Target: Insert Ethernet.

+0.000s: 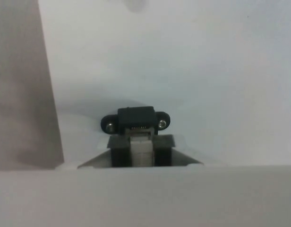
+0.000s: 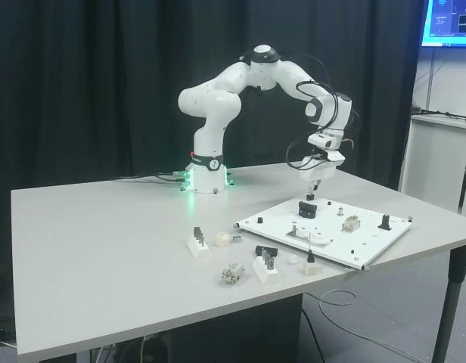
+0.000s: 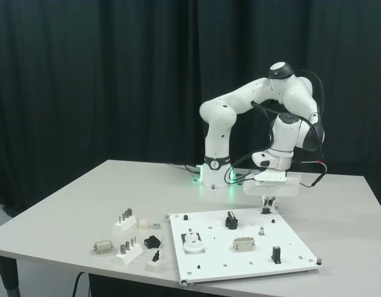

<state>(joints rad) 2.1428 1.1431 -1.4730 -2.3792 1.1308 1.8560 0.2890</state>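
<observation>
One small pale Ethernet plug sits pinched between the two black fingers of the white arm's gripper, its front end pointing at one black Ethernet socket. The socket is a squat block with two ears, each held by one shiny screw, and a row of contacts shows in its opening. The plug's tip is just beside the socket mouth; whether it touches cannot be told.

The socket stands on one flat white square board, near its far side. The gripper hangs low over the board's far edge, apart from the socket. About six other small fixtures stand on the board. Beside it on the grey tabletop lie roughly six loose small parts, among them three white blocks with upright pins.
</observation>
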